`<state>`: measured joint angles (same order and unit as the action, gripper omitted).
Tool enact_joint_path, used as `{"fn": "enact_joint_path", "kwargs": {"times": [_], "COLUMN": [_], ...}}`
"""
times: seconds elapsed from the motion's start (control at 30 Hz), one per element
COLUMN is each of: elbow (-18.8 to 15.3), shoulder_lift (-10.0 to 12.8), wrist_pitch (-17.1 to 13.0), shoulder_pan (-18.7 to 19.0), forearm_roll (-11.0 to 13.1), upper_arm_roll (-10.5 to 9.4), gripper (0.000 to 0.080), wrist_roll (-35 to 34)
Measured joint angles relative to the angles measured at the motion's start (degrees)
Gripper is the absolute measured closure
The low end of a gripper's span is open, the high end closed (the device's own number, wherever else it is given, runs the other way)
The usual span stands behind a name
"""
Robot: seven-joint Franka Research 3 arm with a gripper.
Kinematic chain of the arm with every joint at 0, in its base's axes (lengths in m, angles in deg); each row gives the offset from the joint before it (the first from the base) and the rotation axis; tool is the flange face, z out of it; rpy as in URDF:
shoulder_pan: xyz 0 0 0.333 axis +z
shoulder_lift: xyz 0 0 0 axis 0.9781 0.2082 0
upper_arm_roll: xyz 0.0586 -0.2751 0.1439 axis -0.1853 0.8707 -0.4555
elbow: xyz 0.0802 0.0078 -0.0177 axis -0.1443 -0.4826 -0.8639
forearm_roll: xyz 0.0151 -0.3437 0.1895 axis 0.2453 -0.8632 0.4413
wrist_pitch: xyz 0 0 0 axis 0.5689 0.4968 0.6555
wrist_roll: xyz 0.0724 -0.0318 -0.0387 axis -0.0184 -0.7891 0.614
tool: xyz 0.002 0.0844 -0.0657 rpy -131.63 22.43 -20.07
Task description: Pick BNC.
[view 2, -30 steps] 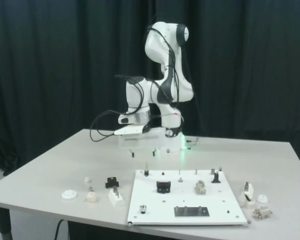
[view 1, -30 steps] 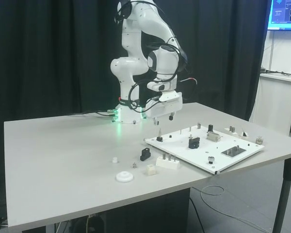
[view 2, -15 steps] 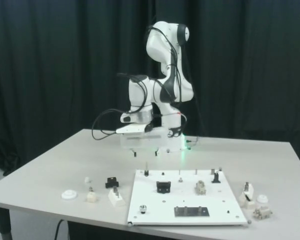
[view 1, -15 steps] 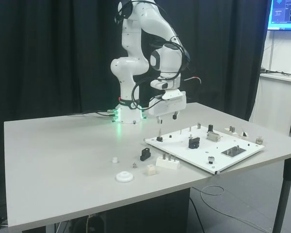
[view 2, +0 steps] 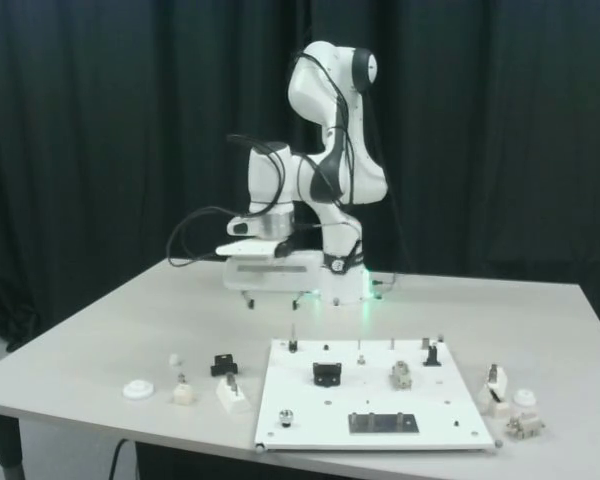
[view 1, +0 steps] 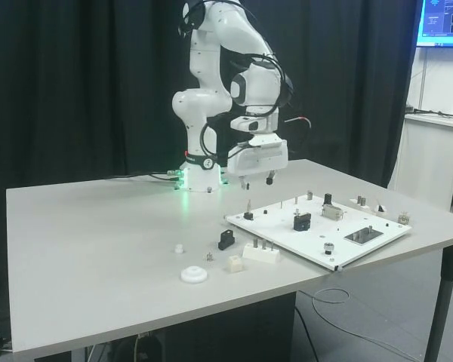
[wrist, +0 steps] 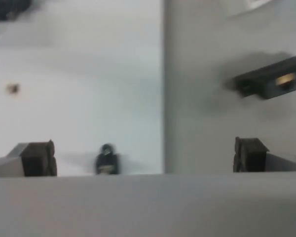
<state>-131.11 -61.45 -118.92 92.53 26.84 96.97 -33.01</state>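
The white arm holds its gripper (view 1: 257, 181) in the air, above the table (view 1: 98, 226) and near the far corner of the white board (view 2: 380, 400). The claw is released and holds nothing: in the wrist view its two black fingers (wrist: 39, 158) stand wide apart. The straight edge of the board passes between them, so one finger hangs over the board and the other over the grey table. Close to the first finger, a small black base with a thin upright pin (wrist: 106, 160) stands on the board, just beside this edge. A black block (wrist: 271, 81) lies on the table on the other side of the edge; in the second room view this block (view 2: 223, 365) is near the left side of the board. The BNC (view 2: 286, 417), as far as I can tell, is the small round connector that stands on the board near its front edge, at the corner closest to the loose parts, well apart from the gripper. Several other small parts stand on the board. A white disc (view 1: 193, 275) lies on the table toward the front. A green light (view 1: 183, 181) shines at the base of the arm.
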Motion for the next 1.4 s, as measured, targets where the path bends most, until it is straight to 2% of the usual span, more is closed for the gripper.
{"fn": "enact_joint_path", "kwargs": {"times": [0.13, 0.4, 0.73, 1.0, 1.4], "elbow": [1.41, 5.55, 9.47, 10.89, 13.39], "shoulder_lift": [1.02, 4.66, 9.62, 13.45, 18.12], "wrist_pitch": [-1.56, -3.38, -4.02, -5.08, -5.53], "shoulder_pan": [-0.75, -3.12, -6.7, -9.36, -12.45], "forearm_roll": [-0.77, -1.08, -0.33, 3.78, 13.98], "upper_arm_roll": [1.22, 3.37, 3.67, 3.67, 3.67], "gripper": [0.0003, 0.0003, 0.0003, 0.0003, 0.0003], "wrist_roll": [0.0, 0.4, 0.48, 2.52, 9.05]}}
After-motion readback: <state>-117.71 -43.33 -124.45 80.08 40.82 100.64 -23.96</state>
